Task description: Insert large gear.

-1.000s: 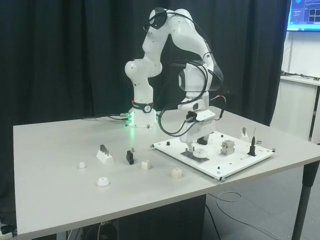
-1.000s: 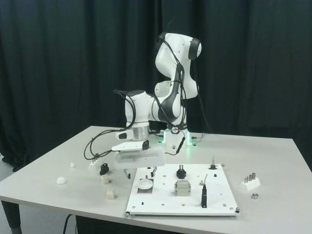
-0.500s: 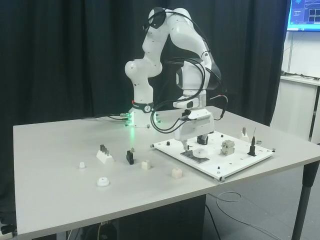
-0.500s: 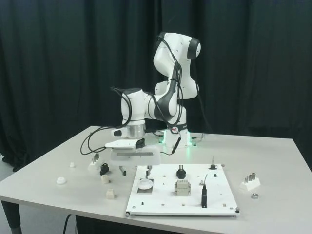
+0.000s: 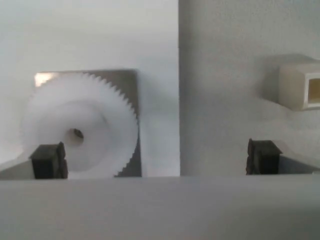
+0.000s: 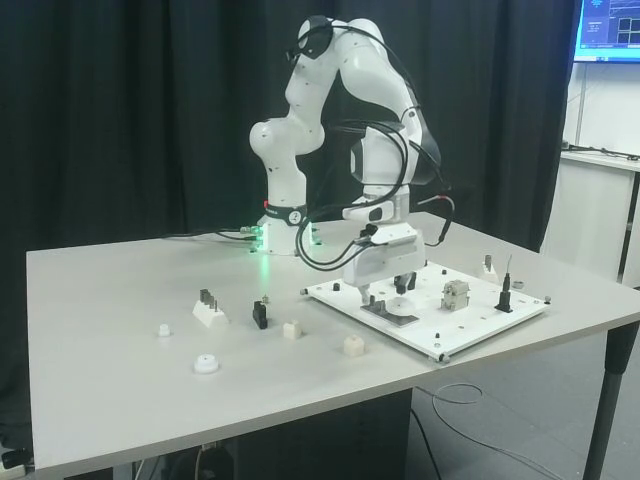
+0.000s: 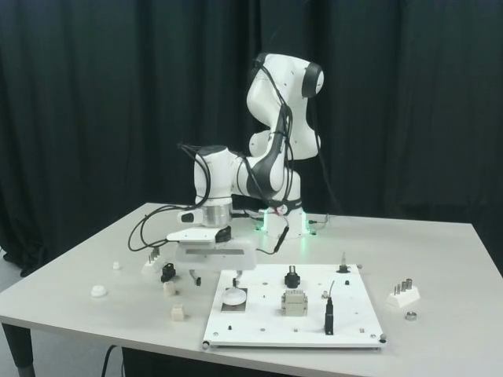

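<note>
Since a second ago your gripper point(image 5: 155, 157) has lifted off, fingers spread and empty — the large gear point(image 5: 80, 131) sits on its peg at centre-left of the wrist frame. Swing back low and you could knock it.

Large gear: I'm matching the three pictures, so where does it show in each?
Wrist view: large gear on its grey plate, beside one black fingertip.
First room view: large gear on the white board, below the gripper.
Second room view: large gear near the board's corner.
Shared landmark: the white board.
</note>
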You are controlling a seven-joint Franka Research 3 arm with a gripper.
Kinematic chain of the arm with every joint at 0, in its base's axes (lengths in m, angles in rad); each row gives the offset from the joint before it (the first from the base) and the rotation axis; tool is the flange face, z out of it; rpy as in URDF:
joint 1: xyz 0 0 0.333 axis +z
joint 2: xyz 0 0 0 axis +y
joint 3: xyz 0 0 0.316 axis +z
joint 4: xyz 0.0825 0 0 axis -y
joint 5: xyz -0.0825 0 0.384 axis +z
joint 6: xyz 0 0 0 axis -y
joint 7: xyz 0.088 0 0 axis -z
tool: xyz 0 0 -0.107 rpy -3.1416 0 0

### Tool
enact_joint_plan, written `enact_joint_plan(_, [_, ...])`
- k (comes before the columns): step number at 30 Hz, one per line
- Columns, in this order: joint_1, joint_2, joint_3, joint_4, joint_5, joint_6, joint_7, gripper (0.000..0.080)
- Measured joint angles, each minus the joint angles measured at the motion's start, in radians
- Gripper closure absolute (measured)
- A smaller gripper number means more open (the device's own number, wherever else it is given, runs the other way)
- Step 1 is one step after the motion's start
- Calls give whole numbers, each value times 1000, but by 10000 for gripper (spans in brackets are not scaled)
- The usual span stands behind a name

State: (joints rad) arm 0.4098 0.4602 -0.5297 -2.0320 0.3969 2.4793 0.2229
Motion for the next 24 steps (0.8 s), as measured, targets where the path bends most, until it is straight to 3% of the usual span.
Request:
enact_joint_plan(10, [0,22,3,0,0,17,0,3])
enact_joint_plan(24, [0,23,5,0,0,25,-1,3])
